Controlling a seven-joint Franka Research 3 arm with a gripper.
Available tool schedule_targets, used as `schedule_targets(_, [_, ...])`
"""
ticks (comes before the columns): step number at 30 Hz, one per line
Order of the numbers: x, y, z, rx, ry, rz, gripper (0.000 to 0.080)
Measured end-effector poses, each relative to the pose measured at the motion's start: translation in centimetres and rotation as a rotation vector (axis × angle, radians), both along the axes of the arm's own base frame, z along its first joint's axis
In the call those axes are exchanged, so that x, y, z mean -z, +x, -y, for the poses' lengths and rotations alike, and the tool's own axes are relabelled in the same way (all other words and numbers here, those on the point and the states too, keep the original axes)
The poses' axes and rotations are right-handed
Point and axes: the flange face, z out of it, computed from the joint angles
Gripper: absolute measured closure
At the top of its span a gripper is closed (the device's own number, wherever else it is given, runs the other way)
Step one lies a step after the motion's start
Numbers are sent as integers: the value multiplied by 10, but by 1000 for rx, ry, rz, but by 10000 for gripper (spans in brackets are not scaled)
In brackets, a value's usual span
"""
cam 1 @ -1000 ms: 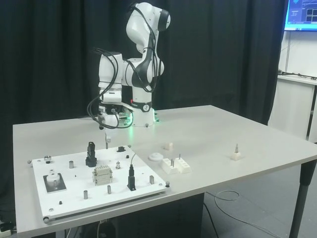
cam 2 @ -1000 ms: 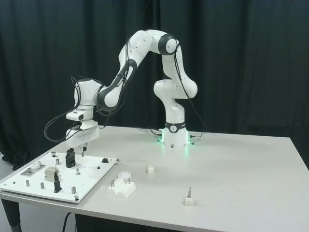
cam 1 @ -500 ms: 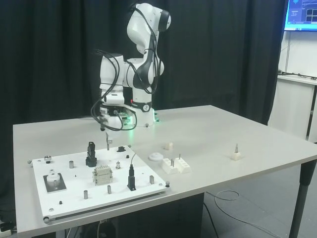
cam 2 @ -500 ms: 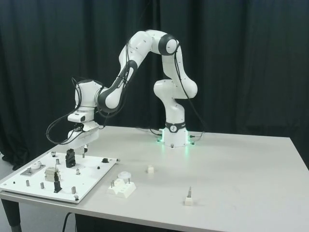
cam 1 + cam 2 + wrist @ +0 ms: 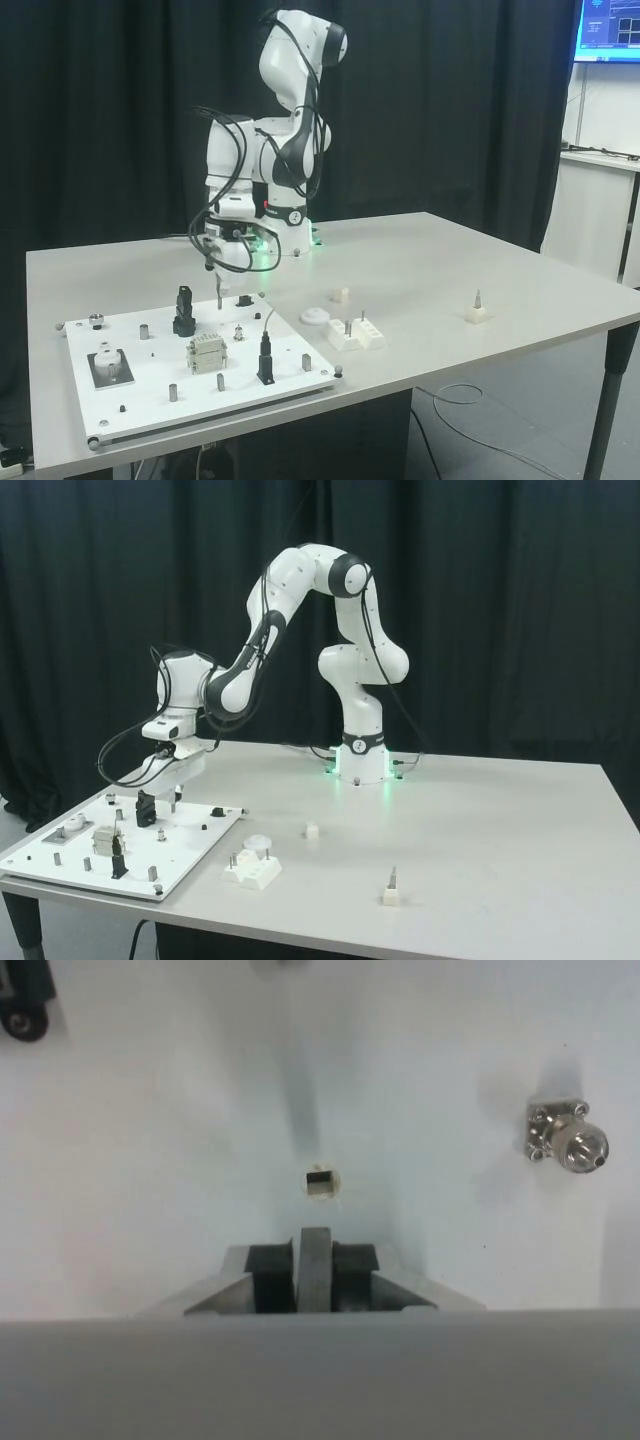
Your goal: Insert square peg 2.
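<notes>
My gripper (image 5: pixel 315 1282) is shut on a thin grey square peg (image 5: pixel 315 1258), held upright between the black pads (image 5: pixel 268 1278). In the wrist view a small square hole (image 5: pixel 320 1182) in the white board (image 5: pixel 150 1160) lies just ahead of the peg tip. From the first room view the gripper (image 5: pixel 217 272) hangs over the back part of the board (image 5: pixel 300 385), and the peg (image 5: pixel 218 293) points down a little above it. The second room view shows the gripper (image 5: pixel 177 783) and peg (image 5: pixel 177 797) just behind a black connector (image 5: pixel 146 807).
The board carries a black connector (image 5: pixel 183 310), a black plug with a cable (image 5: pixel 266 360), a metal socket (image 5: pixel 568 1140) and several short pins. White blocks (image 5: pixel 355 333), a white disc (image 5: pixel 316 317) and a small stand with a pin (image 5: pixel 477 310) sit on the grey table (image 5: pixel 480 260).
The arm has carried the held peg a little to the right over the board and lowered it towards the surface. Nothing on the board or table has shifted.
</notes>
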Motion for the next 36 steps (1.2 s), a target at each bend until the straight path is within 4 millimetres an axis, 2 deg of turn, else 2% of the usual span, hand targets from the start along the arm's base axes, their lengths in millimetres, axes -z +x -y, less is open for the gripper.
schedule_targets(25, [16,4,-3,0,-4,5,725])
schedule_targets(36, [23,3,1,-30,12,15,726])
